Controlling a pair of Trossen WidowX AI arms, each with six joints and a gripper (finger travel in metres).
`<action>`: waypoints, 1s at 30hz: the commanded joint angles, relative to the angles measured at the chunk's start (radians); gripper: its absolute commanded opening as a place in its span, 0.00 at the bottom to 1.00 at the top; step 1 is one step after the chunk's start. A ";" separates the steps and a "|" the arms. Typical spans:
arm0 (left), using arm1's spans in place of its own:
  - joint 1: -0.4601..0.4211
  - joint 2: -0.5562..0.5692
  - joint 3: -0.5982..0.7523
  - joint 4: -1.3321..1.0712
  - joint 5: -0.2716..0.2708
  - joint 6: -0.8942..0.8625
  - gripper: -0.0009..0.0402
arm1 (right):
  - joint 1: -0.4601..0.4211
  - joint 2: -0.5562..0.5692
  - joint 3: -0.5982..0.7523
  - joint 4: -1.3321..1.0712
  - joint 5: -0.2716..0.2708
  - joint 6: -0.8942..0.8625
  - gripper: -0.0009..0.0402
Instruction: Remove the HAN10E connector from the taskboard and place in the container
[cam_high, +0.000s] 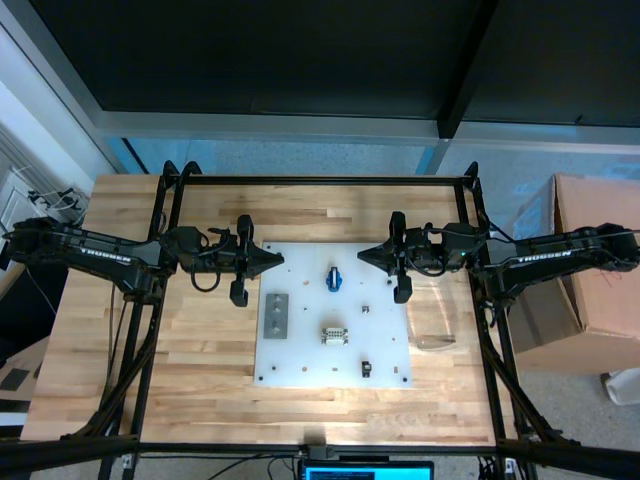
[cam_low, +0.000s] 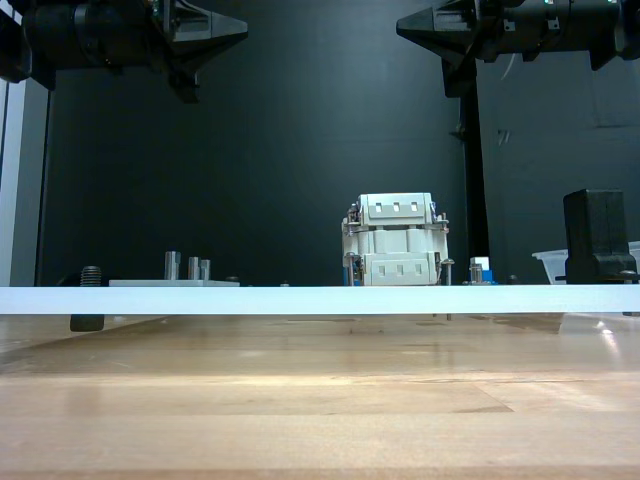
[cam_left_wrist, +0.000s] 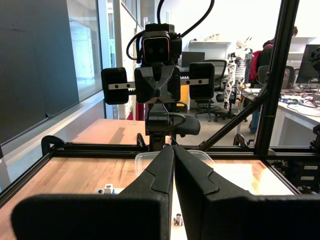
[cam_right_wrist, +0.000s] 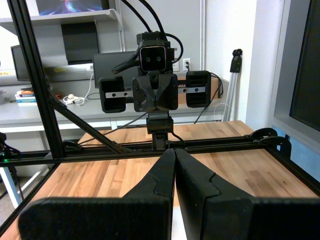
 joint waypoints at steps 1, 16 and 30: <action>0.000 0.000 0.000 0.000 0.000 0.000 0.02 | 0.000 0.000 0.000 0.000 0.000 0.000 0.02; 0.000 0.000 0.000 0.000 0.000 0.000 0.02 | 0.000 0.000 0.000 0.000 0.000 0.000 0.02; 0.000 0.000 0.000 0.000 0.000 0.000 0.02 | 0.003 0.003 0.036 -0.161 -0.001 0.038 0.02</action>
